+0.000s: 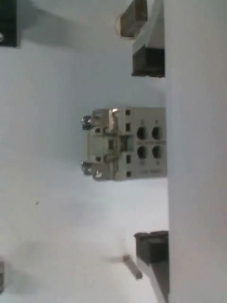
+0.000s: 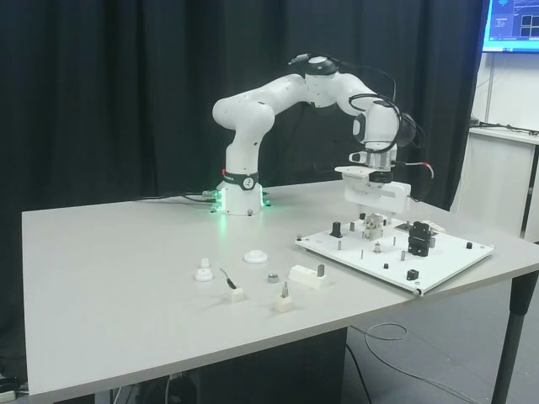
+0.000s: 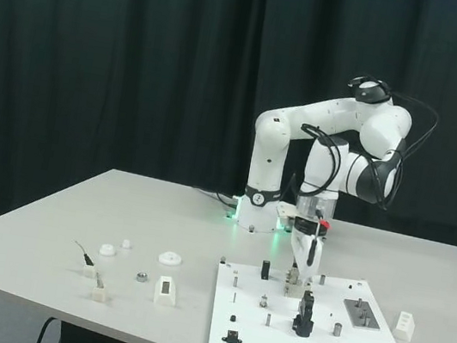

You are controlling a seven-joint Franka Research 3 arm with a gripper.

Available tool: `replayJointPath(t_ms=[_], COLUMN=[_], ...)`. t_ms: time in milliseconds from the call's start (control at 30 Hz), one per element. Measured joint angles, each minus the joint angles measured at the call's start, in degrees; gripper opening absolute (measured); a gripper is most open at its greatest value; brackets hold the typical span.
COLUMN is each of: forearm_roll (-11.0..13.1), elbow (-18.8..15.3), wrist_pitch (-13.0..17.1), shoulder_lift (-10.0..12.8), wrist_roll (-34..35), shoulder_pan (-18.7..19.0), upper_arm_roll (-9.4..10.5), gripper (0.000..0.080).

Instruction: Insert waterproof.

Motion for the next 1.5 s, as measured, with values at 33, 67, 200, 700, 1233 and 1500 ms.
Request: replayJointPath(t_ms=[33,67,200,700,1233,1500], forearm_roll=[0.00,0.00,0.00,-0.26,-2.83,-4.34], elbow=[0.07,0.14,0.52,4.62,9.34,10.49], wrist_pitch=[0.01,0.01,0.01,-0.27,-4.22,-5.30], shoulder_lift=[0.00,0.00,0.00,0.00,0.03,0.04], wrist_roll=[0.03,0.05,0.08,0.09,2.12,2.95], shoulder_pan=[-0.12,-0.23,-0.67,-4.46,-7.39,-7.82], upper_arm_roll=[-0.22,-0.44,-1.44,-2.22,-1.63,-1.53], gripper=[0.0554,0.0752,0.0752,0.0800,0.0800,0.0800])
